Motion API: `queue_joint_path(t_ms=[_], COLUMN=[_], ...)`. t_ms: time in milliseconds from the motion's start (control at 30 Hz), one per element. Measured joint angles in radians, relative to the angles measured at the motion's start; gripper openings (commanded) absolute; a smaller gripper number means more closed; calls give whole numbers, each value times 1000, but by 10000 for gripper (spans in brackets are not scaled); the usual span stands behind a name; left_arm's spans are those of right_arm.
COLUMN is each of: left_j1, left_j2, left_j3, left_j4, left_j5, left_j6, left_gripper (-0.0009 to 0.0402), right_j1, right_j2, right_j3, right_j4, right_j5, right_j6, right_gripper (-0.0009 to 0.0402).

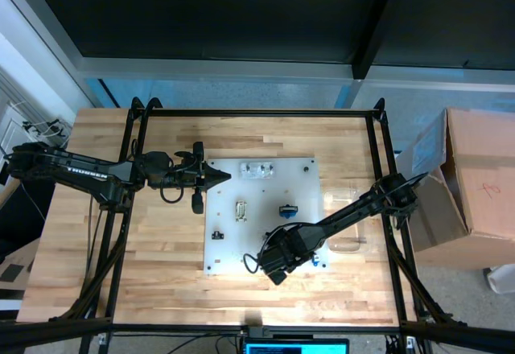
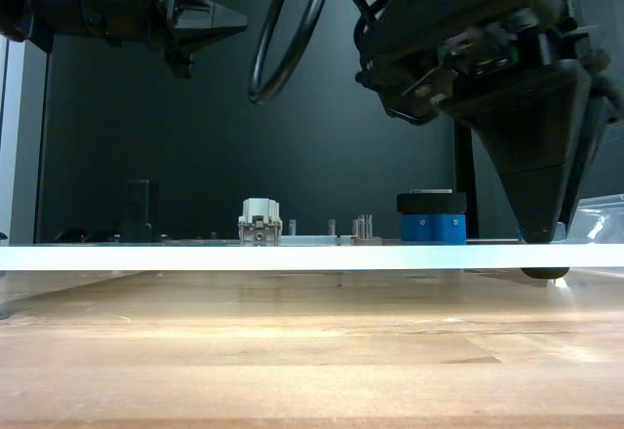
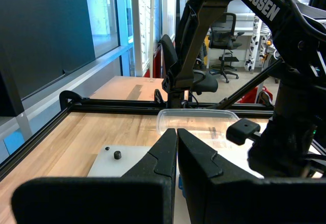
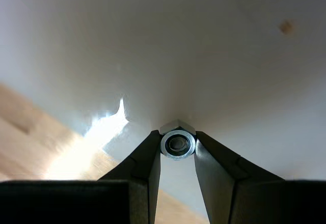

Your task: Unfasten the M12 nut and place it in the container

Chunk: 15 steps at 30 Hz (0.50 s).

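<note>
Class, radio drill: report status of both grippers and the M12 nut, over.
Left gripper shut, aloft over board's left edge. Right gripper down at near right edge, shut on M12 nut. Nut looks on its stud. Container apart, rightward.

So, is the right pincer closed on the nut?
Yes: the right pincer pinches the nut at the board; left pincer hangs shut over its left edge.

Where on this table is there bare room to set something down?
Bare wood shows between the board and the table's near edge, and behind the board. Crowded: board's near right edge, where the right pincer grips the nut; left pincer, shut, hovers over the board's far left edge.
</note>
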Motion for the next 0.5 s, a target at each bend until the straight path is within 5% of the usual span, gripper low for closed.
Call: queue_joint_path(t_ms=[500], left_j1=[0], left_j2=[0], left_j3=[0], left_j4=[0], left_j5=[0], left_j6=[0], left_gripper=[0], right_j1=[0], right_j2=[-2], right_j3=[0], right_j4=[0], right_j5=[2], right_j6=[-805], right_gripper=[2])
